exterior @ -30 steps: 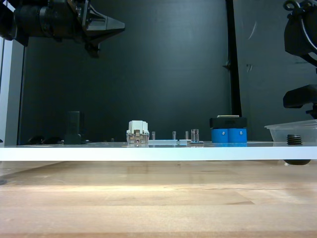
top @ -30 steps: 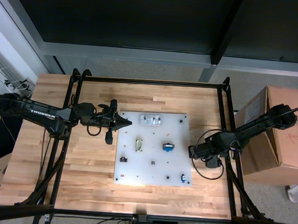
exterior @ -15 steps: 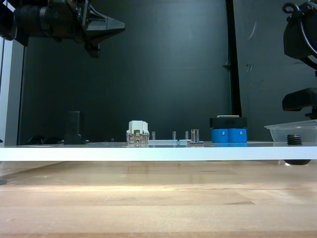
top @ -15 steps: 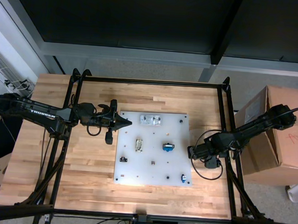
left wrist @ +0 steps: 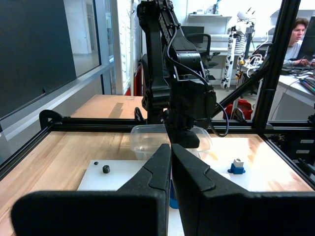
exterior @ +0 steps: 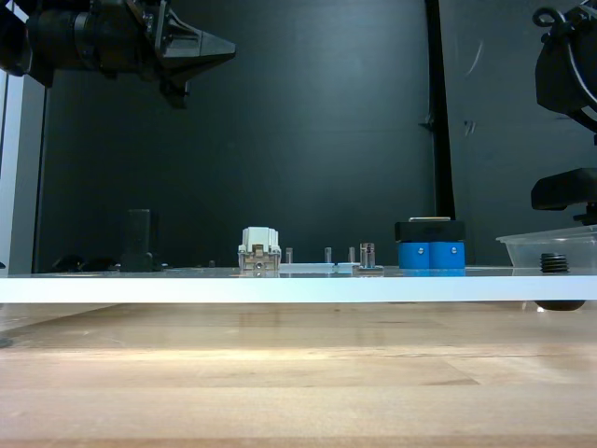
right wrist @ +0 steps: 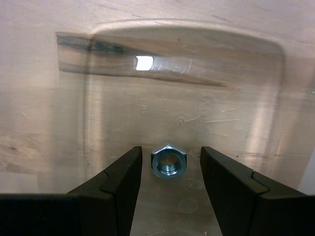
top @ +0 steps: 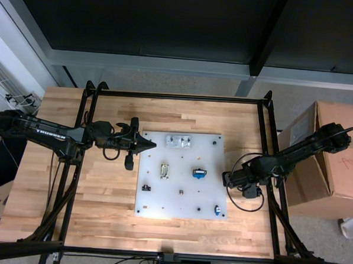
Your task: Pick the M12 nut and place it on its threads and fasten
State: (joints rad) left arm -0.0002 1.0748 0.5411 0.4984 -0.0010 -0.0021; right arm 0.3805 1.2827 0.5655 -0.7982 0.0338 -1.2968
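Observation:
The small silver nut [right wrist: 168,163] lies flat and free on the floor of the clear tray [right wrist: 98,98], just off the board's right edge. My right gripper [right wrist: 171,154] hangs over it, open, with one finger on each side of the nut and neither touching it. In the high view the right gripper [top: 232,179] covers the tray. The black ribbed stud [exterior: 555,264] stands bare near the board's near right edge [top: 199,209]. My left gripper [top: 151,145] hovers high over the board's far left edge, shut and holding nothing [left wrist: 171,162].
The white board [top: 155,202] carries a white connector [exterior: 258,254], a blue block [exterior: 430,250], a silver post [exterior: 367,254] and a small blue piece [top: 218,210]. A cardboard box [top: 332,158] stands beyond the table's right edge. A black frame rail [top: 265,142] runs beside the right arm.
The right gripper has sunk slightly toward the tray. The nut and the left arm have not moved.

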